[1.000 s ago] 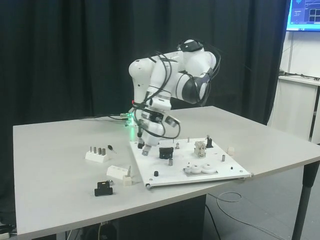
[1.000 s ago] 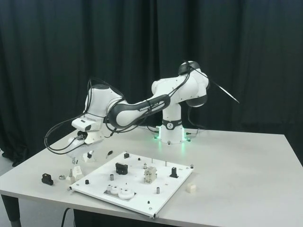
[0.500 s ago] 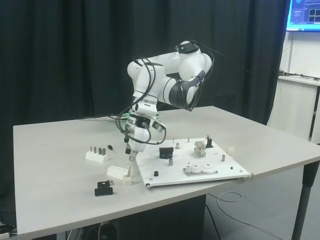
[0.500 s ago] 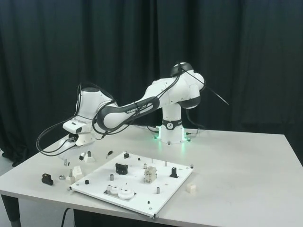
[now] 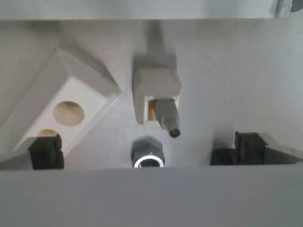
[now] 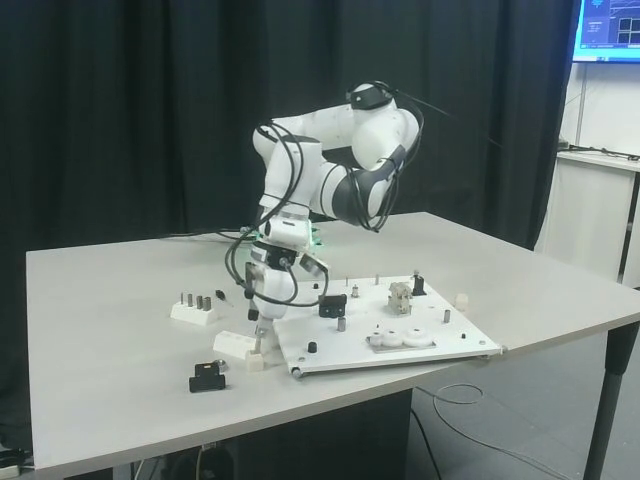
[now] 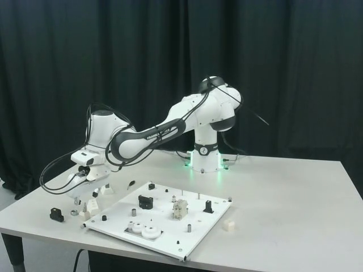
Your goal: Pick Ethernet.
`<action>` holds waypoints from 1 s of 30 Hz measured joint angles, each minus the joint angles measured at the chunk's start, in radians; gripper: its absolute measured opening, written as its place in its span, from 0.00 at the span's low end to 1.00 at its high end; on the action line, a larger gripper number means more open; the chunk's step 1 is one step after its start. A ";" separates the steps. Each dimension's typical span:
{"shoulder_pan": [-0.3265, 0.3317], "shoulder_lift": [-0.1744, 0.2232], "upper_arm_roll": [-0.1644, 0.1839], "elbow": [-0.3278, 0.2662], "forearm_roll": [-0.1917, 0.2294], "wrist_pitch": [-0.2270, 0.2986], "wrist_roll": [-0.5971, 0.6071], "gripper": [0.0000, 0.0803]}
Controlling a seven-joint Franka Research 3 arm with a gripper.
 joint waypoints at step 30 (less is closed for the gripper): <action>-0.104 0.003 0.078 0.101 -0.002 0.001 -0.003 0.62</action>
